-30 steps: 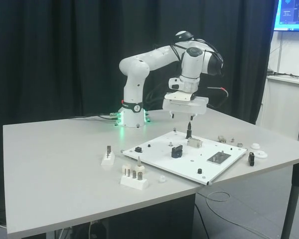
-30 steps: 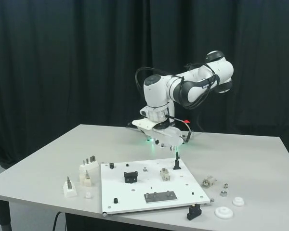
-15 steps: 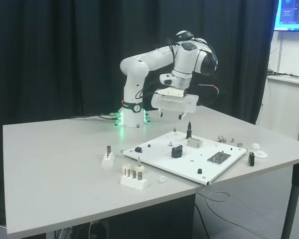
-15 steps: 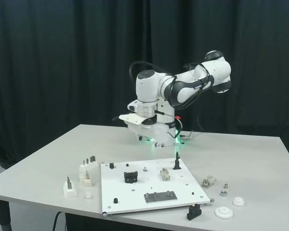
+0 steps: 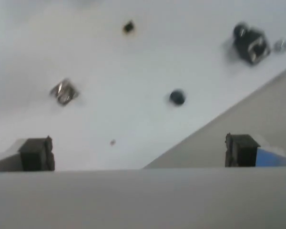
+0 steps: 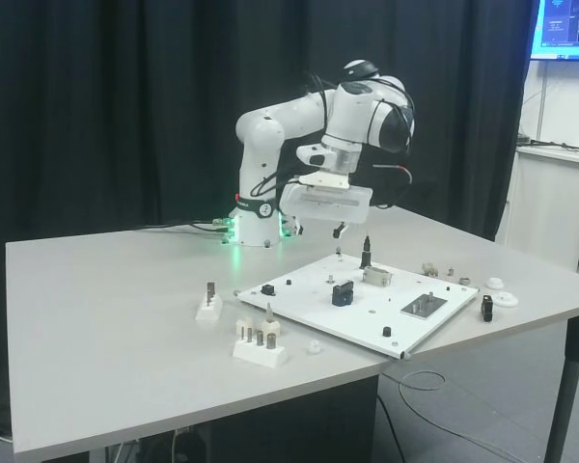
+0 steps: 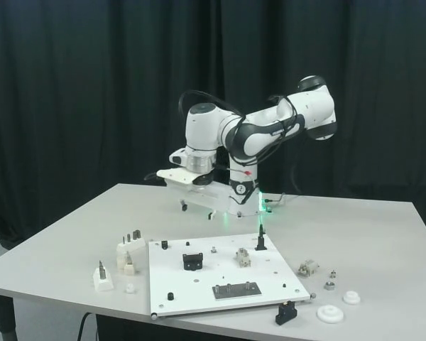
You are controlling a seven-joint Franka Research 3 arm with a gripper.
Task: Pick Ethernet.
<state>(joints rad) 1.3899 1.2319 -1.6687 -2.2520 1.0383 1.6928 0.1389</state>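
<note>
Arm has swung gripper (image 6: 337, 230) up and away from tall black plug (image 6: 366, 253) at board's (image 6: 309, 311) far edge; plug standing there untouched. Fingers (image 5: 36, 153) spread wide, holding nothing. Pick seemingly not begun.

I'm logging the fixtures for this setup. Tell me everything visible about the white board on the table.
The white board is a flat, square-looking plate lying on the grey table, near its front edge. It carries several small parts: a black block, a grey metal bar, a slim upright black piece at its far corner, and small black knobs. Nothing grips it.
</note>
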